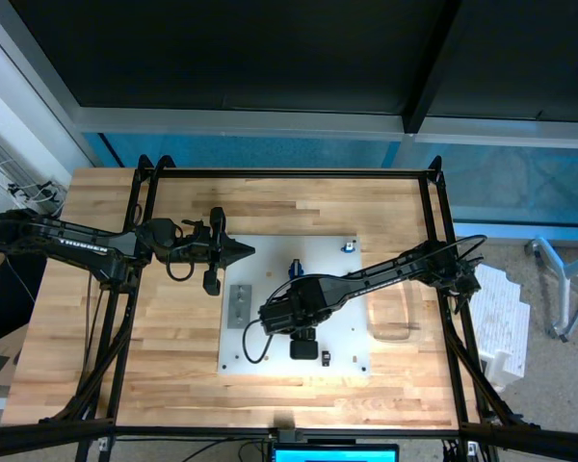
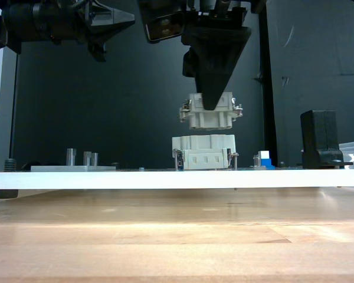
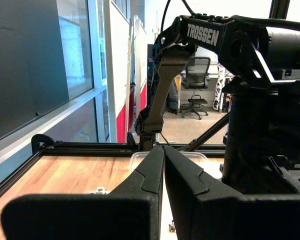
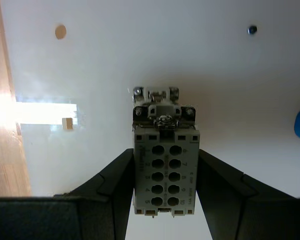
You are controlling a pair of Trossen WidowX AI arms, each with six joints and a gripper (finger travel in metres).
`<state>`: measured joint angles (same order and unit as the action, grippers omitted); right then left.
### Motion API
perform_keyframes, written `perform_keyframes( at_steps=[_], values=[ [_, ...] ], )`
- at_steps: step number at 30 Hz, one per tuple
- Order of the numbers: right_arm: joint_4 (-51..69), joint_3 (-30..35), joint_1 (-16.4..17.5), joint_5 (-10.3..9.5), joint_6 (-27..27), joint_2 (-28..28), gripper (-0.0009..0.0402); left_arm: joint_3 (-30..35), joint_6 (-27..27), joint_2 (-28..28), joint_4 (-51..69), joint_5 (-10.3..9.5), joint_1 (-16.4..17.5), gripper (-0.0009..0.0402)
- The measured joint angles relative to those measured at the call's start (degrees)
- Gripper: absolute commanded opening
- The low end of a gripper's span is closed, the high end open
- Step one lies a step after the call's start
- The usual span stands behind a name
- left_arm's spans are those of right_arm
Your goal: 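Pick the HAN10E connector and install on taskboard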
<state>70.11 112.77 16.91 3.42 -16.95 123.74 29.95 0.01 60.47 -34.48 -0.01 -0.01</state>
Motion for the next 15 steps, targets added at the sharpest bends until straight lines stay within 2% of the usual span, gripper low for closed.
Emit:
perform_keyframes(
  at_steps=[15],
  values=[
    [-1.6,-0.1,-0.2,0.0,1.5,0.5,0.0012,0.0,0.0,0.0,0.0,-0.02,0.0,0.0001]
  ],
)
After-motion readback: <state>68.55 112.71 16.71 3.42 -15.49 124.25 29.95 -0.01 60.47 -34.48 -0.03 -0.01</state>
